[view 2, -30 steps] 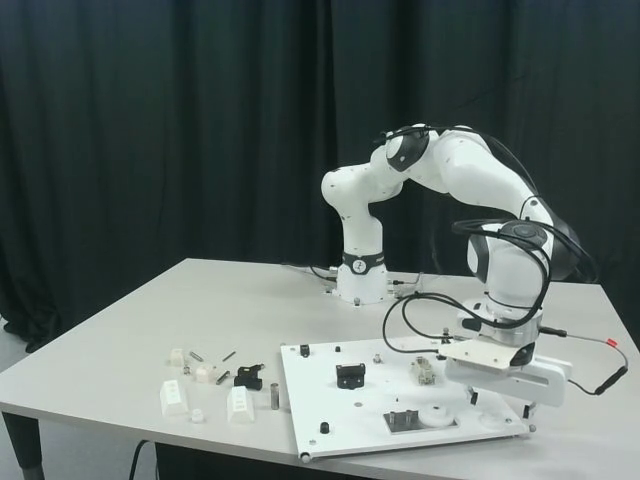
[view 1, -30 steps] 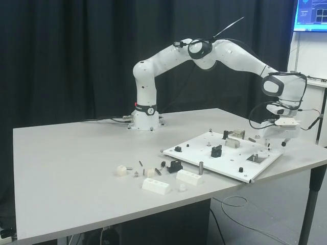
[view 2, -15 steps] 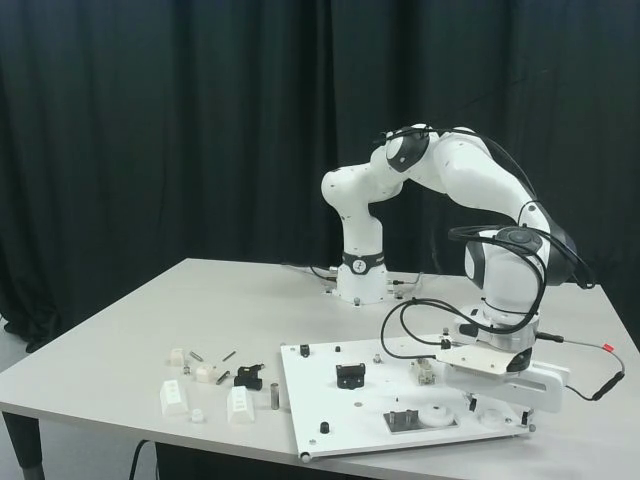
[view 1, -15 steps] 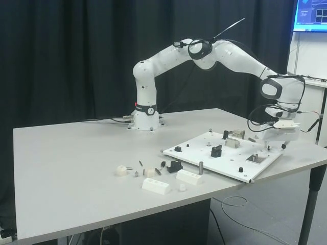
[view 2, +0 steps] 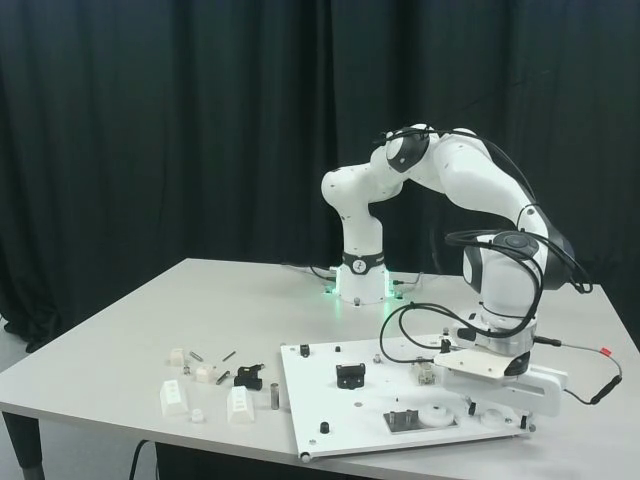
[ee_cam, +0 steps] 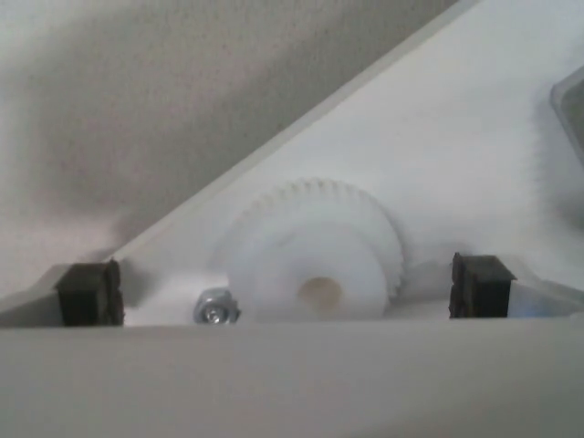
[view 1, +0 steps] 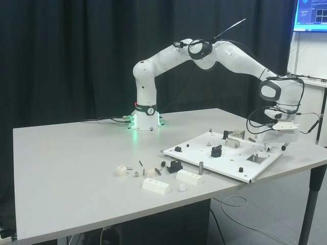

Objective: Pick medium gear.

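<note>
While the gripper [ee_cam: 283, 294] hangs low with its jaws spread apart, black pads [ee_cam: 89, 294] flank the white medium gear [ee_cam: 315, 251] without touching it. The toothed, round gear lies flat near a corner of the white board [view 2: 310, 400], beside a small metal screw [ee_cam: 215, 310]. The board rests on the grey table [view 1: 61, 163].

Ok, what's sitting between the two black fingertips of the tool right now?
In the wrist view, the white gear lies between the black fingertips, with a small metal nut beside it. Both pads stand clear of the gear, so the tool is open.
</note>
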Robot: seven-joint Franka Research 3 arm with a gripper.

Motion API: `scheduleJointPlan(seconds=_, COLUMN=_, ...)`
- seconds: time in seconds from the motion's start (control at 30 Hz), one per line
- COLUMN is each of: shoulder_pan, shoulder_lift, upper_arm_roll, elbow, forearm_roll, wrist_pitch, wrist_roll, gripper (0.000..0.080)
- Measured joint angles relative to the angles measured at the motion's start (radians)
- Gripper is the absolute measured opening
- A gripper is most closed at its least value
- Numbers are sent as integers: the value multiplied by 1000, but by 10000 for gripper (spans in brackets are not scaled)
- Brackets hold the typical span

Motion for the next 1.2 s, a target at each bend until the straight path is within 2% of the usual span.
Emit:
scheduleJointPlan(seconds=0.27, shoulder_pan=0, shoulder_lift=0, upper_arm_roll=2, elbow=-3, forearm_roll=5, wrist_pitch=5, wrist_roll=5, gripper=800)
scheduleJointPlan(seconds=0.3, shoulder_pan=0, shoulder_lift=0, upper_arm_roll=2, elbow=-3, forearm_roll=5, wrist_pitch=5, wrist_roll=5, gripper=687)
scheduleJointPlan(seconds=0.47, shoulder_pan=0, shoulder_lift=0, upper_arm_roll=2, elbow=-4, forearm_roll=5, wrist_pitch=5, wrist_roll=1, gripper=687)
scheduleJointPlan(seconds=0.5, shoulder_pan=-1, shoulder_lift=0, upper_arm_roll=2, elbow=-4, forearm_roll=5, wrist_pitch=5, wrist_roll=0, gripper=525)
scheduleJointPlan(seconds=0.77, shoulder_pan=-2, shoulder_lift=0, upper_arm_roll=5, elbow=-4, forearm_roll=7, wrist_pitch=18, wrist_roll=-1, gripper=525)
scheduleJointPlan(seconds=0.8, shoulder_pan=-2, shoulder_lift=0, upper_arm_roll=5, elbow=-4, forearm_roll=7, wrist_pitch=18, wrist_roll=-1, gripper=371)
scheduleJointPlan(seconds=1.0, shoulder_pan=-4, shoulder_lift=-10, upper_arm_roll=-2, elbow=-2, forearm_roll=7, wrist_pitch=13, wrist_roll=-1, gripper=371)
scheduleJointPlan(seconds=1.2, shoulder_pan=-5, shoulder_lift=-29, upper_arm_roll=-15, elbow=0, forearm_roll=7, wrist_pitch=-18, wrist_roll=-1, gripper=371)
